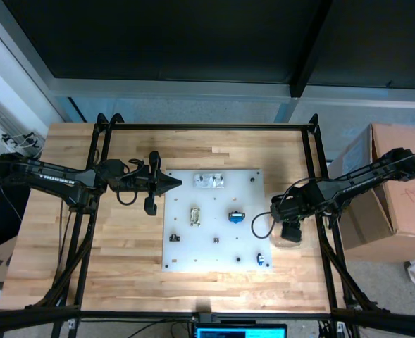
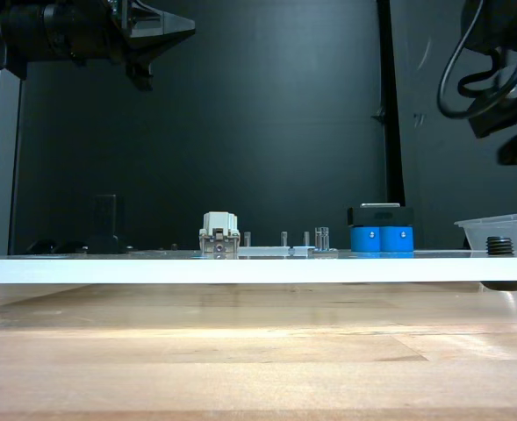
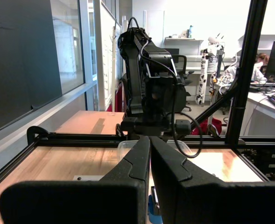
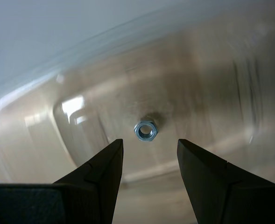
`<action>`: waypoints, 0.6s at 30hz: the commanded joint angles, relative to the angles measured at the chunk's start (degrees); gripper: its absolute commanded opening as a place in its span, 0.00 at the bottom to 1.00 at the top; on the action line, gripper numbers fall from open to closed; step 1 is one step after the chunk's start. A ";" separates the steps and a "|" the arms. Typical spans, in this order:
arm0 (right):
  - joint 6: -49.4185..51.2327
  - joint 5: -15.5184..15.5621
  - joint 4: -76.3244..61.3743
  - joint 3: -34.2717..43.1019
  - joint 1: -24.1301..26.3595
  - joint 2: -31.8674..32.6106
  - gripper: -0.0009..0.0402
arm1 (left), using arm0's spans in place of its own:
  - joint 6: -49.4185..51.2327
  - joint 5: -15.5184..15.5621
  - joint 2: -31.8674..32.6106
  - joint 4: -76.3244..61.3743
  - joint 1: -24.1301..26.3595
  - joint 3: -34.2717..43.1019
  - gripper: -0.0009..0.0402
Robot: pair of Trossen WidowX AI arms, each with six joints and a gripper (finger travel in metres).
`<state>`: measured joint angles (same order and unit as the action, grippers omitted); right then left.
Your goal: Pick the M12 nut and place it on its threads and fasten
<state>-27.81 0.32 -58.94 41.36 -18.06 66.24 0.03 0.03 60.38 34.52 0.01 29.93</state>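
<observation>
The wooden table (image 1: pixel 122 267) carries a white board (image 1: pixel 193 250) at its middle, and a cardboard box (image 1: pixel 390 183) stands off the table's right side. The left arm (image 1: pixel 45 176) reaches in from the left edge, and the right arm (image 1: pixel 362 176) bends in from the right. The left gripper (image 1: pixel 177 183) hangs over the board's far left edge, high above it in the low view. Its own camera shows its fingers (image 3: pixel 137 158) pressed together with nothing between them. A clear tray (image 1: pixel 286 243) sits on the table just off the board's right edge. The right gripper (image 1: pixel 290 232) points down over the tray and covers most of it from above. On the board stand a blue-and-black block (image 2: pixel 381 230) and a small white connector (image 2: pixel 220 235). The black stud (image 2: pixel 500 246) stands in front of the tray in the low view, its ribs bare. The right wrist view shows that gripper's fingers (image 4: pixel 104 163) spread wide. The silver nut (image 4: pixel 145 130) lies flat and free on what seems to be the tray's clear floor. It lies just beyond the fingertips, in line with the gap and touching neither finger. From above, the nut itself cannot be made out under the gripper.
</observation>
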 commanded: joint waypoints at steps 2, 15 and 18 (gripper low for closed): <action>18.80 3.93 0.02 0.02 -0.11 0.26 0.41 | 0.00 -0.02 0.02 0.02 0.00 0.02 0.02; 34.45 5.07 -0.24 4.31 -0.42 4.39 0.41 | 0.00 -0.02 0.02 0.00 0.00 0.02 0.02; 39.71 5.05 -0.50 6.34 -0.50 6.47 0.41 | 0.00 -0.02 0.02 0.02 -0.02 0.02 0.02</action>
<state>9.54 5.39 -59.35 46.89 -18.52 71.85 0.03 0.01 60.38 34.52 0.01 29.93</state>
